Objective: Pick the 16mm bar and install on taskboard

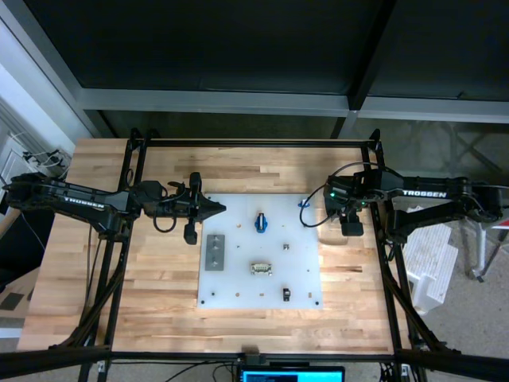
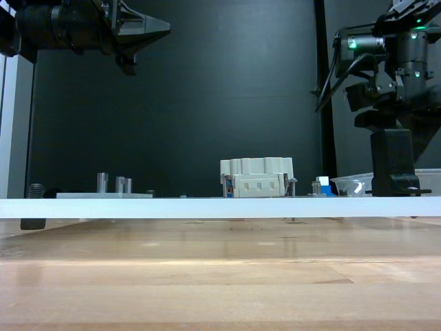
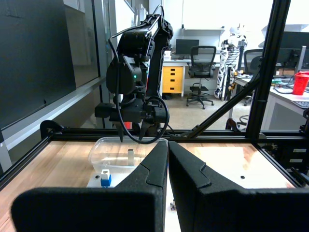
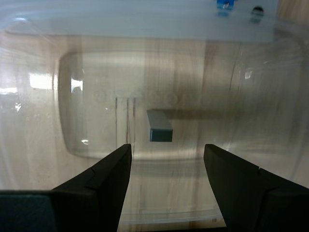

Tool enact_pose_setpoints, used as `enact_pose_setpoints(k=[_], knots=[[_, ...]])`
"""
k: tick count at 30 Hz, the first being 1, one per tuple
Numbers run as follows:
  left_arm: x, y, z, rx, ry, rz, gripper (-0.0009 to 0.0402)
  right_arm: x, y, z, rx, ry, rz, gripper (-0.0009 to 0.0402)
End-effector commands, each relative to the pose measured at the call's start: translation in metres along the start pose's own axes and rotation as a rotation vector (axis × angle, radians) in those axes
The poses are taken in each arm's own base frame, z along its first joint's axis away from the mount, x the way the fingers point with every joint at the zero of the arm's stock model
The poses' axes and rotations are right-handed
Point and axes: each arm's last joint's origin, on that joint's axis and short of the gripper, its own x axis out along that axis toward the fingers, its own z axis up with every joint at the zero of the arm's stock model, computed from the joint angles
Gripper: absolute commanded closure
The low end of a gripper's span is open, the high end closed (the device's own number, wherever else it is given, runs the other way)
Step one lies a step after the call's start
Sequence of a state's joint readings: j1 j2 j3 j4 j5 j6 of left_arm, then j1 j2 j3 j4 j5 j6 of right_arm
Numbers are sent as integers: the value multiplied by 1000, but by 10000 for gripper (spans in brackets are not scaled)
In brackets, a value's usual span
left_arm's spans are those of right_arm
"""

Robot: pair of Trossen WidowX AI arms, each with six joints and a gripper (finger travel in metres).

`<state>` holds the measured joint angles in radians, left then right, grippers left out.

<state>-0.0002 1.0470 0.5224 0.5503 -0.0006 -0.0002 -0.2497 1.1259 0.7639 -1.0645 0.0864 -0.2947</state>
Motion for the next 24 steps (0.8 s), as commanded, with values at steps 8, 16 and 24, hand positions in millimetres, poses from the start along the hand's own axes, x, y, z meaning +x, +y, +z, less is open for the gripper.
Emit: enact_pose_setpoints(k=[8, 16, 24], knots=[[0, 0, 0, 0, 0, 0, 393, 16, 0, -3, -14, -18, 3, 183], [0, 0, 0, 0, -1, 0, 393, 26, 2, -4, -51, -22, 2, 183], [0, 0, 0, 0, 0, 0, 393, 30, 1, -4, -63, -43, -8, 183]])
